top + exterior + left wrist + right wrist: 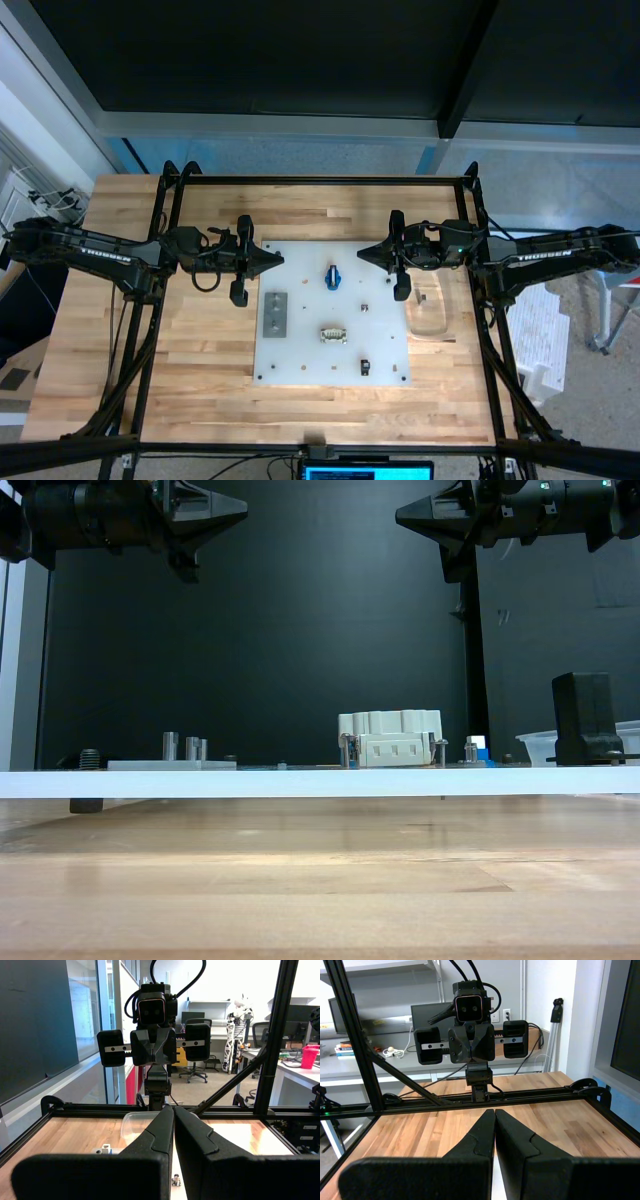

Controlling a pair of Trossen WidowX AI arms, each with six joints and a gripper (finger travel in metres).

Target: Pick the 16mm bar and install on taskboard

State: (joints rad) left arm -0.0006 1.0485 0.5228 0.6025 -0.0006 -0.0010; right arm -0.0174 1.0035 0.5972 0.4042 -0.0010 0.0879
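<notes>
Nearest the low view's lens is the light wooden plank tabletop (320, 880). On it rests the large flat white square taskboard (300, 783), seen edge-on.

1. Task item. The tiny short grey metal 16mm bar (421, 297) is judged to be the small grey speck lying inside the clear plastic tray (440, 328), just beside the taskboard's right edge. Its orientation is too small to tell. Expect a rigid, light, smooth part that may roll or slip. Take hold across its middle, with the fingers square to its axis, so that one end stays free for insertion.

2. Destination. The grey two-hole metal block (274, 312) sits on the left part of the taskboard, well apart from the tray. It is the probable receiving point.

3. Grippers. The right gripper (362, 252) hovers above the far part of the taskboard, near the tray. Its fingers are pressed together and hold nothing. The left gripper (278, 258) hovers opposite it, tip facing tip, and its fingers are likewise clenched and empty.

4. Views. Only the high view shows the tray's contents and the plan layout. Only the low view shows that both grippers hang well above the taskboard, and that short upright metal posts (170, 746) stand at the block. Each wrist view shows its own fingers meeting.
</notes>
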